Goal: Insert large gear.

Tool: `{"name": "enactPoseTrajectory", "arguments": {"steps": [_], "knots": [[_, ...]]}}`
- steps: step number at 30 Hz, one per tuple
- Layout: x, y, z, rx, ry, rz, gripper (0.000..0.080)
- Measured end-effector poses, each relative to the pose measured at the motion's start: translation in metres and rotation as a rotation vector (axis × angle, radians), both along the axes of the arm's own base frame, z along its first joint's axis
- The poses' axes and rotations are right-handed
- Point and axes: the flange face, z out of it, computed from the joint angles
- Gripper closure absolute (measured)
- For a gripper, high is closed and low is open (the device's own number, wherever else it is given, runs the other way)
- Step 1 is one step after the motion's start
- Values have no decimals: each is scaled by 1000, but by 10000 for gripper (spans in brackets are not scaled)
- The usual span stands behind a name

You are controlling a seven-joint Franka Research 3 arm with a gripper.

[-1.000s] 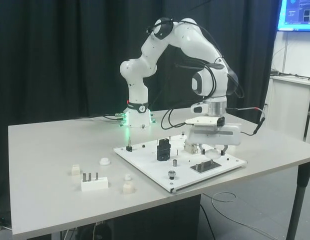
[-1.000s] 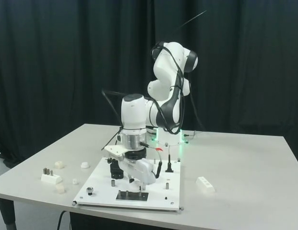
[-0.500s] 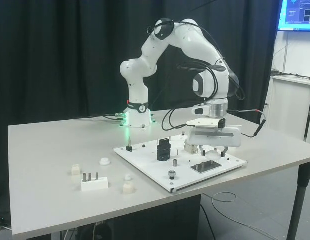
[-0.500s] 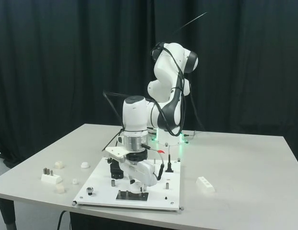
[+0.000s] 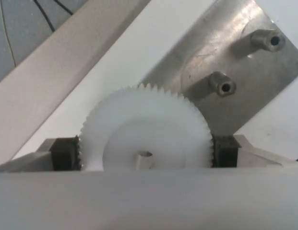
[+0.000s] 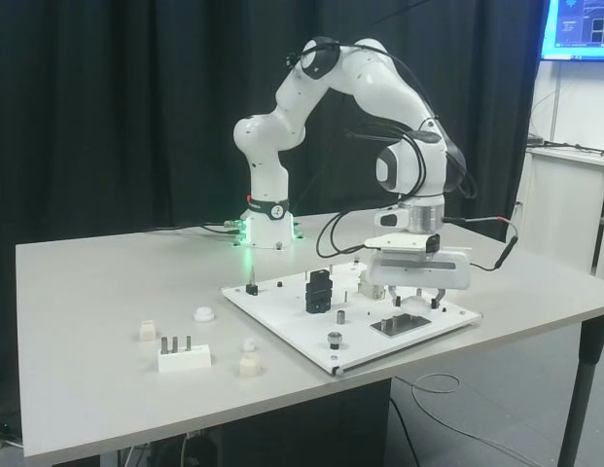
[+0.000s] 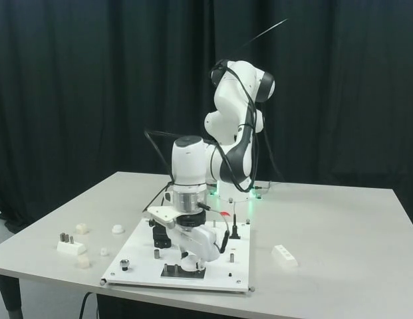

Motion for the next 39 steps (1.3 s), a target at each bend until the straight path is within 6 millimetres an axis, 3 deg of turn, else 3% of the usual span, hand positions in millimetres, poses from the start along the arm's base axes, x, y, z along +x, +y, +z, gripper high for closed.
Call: {"name": "enactPoseTrajectory", "arguments": {"steps": [13,39], "knots": [[0,2,-9,-6,-2,3,209],[-6,1,-9,3,11,-10,209]]}}
